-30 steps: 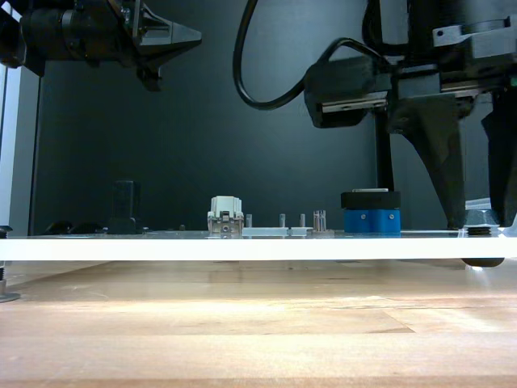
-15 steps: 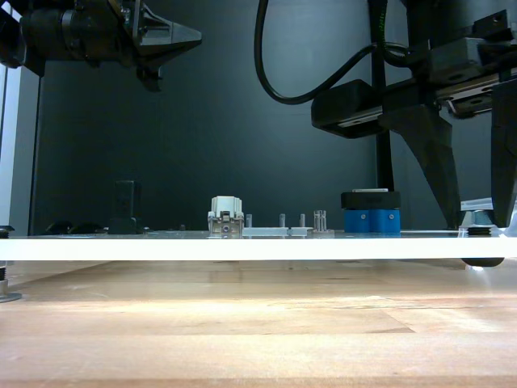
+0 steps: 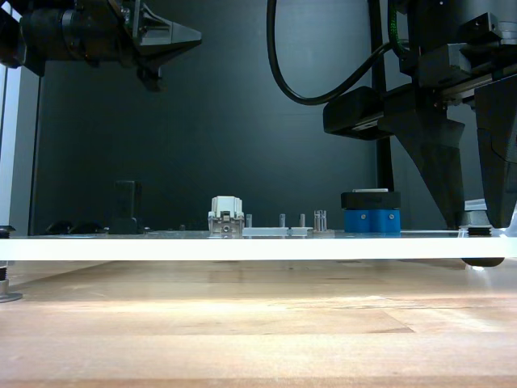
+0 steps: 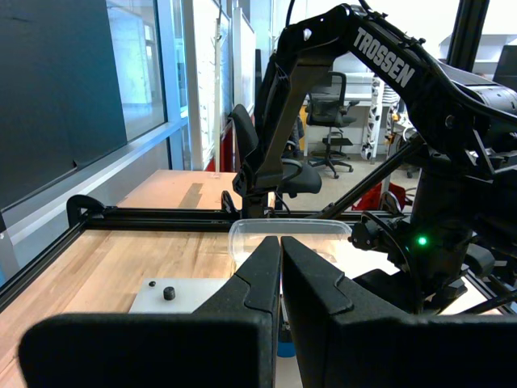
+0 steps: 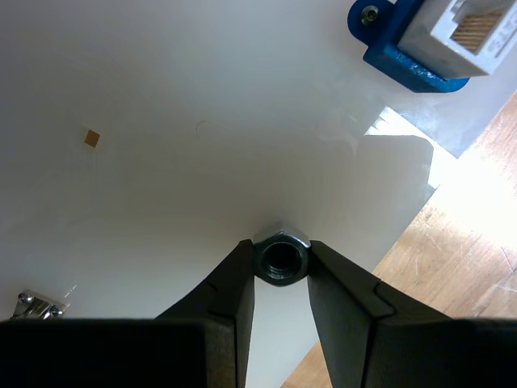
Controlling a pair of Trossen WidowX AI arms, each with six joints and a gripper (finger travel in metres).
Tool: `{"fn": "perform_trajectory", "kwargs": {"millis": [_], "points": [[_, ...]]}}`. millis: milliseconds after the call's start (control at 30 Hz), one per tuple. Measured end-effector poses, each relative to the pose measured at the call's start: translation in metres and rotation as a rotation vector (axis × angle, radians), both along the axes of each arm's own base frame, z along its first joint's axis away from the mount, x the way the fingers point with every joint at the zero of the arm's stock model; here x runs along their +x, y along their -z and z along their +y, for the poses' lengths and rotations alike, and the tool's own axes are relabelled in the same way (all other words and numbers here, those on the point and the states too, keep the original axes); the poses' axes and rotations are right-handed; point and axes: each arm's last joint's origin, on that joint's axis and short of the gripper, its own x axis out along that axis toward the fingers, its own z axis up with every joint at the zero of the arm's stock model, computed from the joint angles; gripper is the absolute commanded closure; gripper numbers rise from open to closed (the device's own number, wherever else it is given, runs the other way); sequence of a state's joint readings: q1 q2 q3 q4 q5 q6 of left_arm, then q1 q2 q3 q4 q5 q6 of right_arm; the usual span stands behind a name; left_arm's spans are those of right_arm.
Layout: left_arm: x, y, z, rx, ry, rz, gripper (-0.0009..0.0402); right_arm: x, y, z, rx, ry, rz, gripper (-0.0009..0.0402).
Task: Pick the M12 nut and place it on its threads and fasten
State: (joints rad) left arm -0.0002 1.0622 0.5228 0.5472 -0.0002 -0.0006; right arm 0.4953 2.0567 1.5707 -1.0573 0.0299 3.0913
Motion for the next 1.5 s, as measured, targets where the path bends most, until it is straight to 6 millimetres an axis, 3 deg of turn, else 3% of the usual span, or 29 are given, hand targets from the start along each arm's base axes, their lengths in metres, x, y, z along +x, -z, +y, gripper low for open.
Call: {"fn": "perform_trajectory", "kwargs": {"millis": [567,1067,1333,1500], "points": [[0.0,0.0,0.0,0.0,0.0,0.0,0.0393,0.0,0.0,0.0,0.006,-0.01,-0.005,0.0389],[0.0,0.0,0.0,0.0,0.0,0.0,0.0393,-0.001,-0.004,0.0,0.006,-0.029,-0.011,0.0274],[0.0,0.0,0.0,0.0,0.0,0.0,0.0393,-0.003,-0.014,-0.001,0.018,-0.029,-0.031,0.0239],[0.0,0.0,0.0,0.0,0.0,0.0,0.0393,-0.005,-0.022,-0.001,0.017,-0.253,-0.051,0.0231]]}}
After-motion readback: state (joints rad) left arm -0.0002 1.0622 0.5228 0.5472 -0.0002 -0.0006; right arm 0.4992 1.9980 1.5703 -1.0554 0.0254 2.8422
